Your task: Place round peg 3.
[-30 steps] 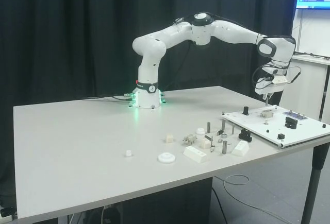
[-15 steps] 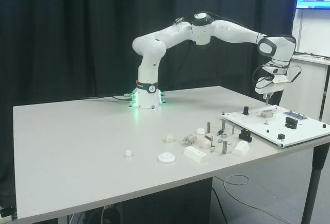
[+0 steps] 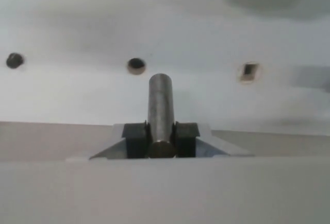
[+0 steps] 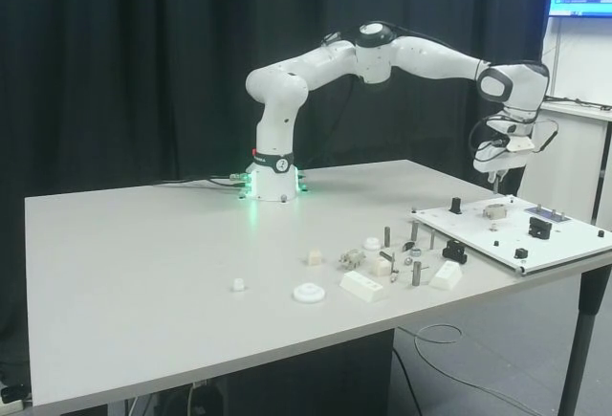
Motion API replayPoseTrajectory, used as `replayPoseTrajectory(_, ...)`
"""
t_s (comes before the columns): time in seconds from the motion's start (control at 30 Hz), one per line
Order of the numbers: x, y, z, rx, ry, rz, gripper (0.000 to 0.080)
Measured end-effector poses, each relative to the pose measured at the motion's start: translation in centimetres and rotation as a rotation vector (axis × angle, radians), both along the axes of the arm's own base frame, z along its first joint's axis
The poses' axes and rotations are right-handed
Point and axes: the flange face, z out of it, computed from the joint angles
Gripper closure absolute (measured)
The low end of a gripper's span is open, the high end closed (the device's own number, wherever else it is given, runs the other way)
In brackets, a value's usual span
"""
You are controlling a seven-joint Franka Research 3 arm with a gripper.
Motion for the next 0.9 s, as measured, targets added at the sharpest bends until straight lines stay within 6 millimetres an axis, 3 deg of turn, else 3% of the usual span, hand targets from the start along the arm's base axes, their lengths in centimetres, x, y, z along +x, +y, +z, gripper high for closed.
replayPoseTrajectory(0.4,2.0,-3.9,2.0,-0.115,-0.013,0.055,0.0691)
replayPoseTrajectory(0.9,5.9,-12.7,3.5,-0.239,0.013,0.14,0.0691)
